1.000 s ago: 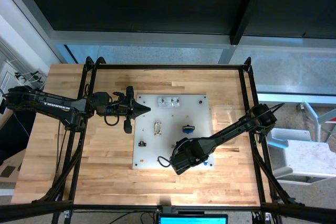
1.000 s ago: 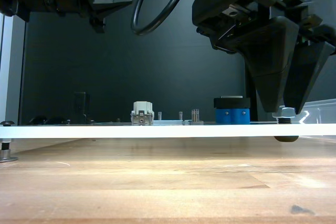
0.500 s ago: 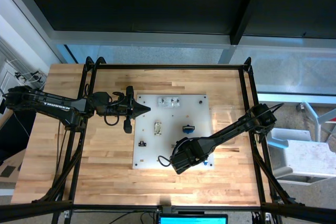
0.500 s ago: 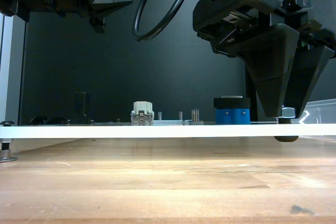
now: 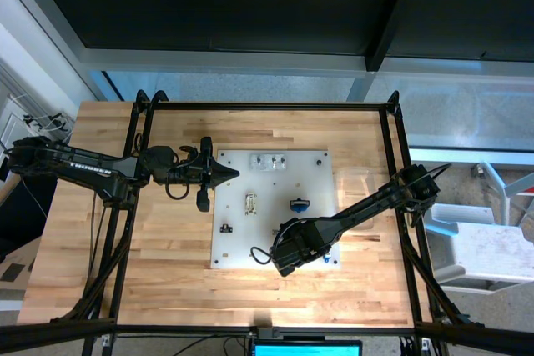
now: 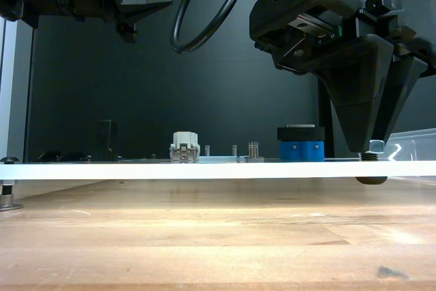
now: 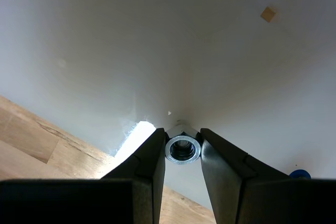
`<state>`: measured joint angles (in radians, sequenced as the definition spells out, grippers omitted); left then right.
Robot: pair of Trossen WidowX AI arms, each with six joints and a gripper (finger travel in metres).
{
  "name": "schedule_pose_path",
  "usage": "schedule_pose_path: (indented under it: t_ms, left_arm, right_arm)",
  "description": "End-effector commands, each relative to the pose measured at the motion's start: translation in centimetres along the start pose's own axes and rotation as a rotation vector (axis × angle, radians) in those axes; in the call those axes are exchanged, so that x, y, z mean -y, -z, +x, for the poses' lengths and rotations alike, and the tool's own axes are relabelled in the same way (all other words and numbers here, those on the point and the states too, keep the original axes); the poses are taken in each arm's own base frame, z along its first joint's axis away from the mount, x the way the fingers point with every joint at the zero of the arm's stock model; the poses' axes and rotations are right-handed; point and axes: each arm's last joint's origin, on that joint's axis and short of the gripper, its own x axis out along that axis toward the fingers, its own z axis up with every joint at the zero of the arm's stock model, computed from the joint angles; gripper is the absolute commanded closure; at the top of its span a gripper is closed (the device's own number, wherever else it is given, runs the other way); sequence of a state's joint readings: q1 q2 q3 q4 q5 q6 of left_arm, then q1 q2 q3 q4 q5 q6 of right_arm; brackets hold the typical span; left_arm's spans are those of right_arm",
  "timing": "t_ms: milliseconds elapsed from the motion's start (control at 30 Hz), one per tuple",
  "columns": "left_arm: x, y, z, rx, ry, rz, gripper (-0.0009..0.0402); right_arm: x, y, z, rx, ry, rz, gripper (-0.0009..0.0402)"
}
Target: Unfasten the M12 fastener and place in the container
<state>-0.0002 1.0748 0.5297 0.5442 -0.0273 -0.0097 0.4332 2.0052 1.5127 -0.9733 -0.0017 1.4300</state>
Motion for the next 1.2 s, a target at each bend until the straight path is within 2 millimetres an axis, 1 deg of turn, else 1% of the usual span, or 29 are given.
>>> schedule_pose_path:
  t_ms: [33,167,300,533,667,900,1200]
  left_arm:
    - [0.0,0.0,0.01,0.0,0.0,0.0,0.0393]
    - [0.0,0.0,0.01,0.0,0.0,0.0,0.0393]
    - [0.0,0.0,0.01,0.0,0.0,0.0,0.0393]
    - [0.0,0.0,0.01,0.0,0.0,0.0,0.0393]
    - [-0.01,0.0,0.01,0.0,0.0,0.0,0.0393]
    - [-0.01,0.0,0.01,0.0,0.0,0.0,0.0393]
    - [0.0,0.0,0.01,0.0,0.0,0.0,0.0393]
  right_arm:
    - [-0.01,-0.02,-0.02,0.0,-0.002,-0.006,0.036]
    - [-0.02,-0.05,-0.02,0.0,-0.003,-0.035,0.0381]
    - [-0.04,-0.06,-0.02,-0.001,-0.005,-0.142,0.0392]
    - [-0.07,-0.05,-0.04,0.001,-0.009,-0.55,0.0393]
    - [-0.09,-0.06,-0.05,0.002,-0.011,-0.727,0.0393]
    - [-0.15,-0.05,-0.06,0.006,-0.017,-0.897,0.0393]
    - [-0.12,0.0,-0.5,-0.011,-0.033,-1.027,0.0393]
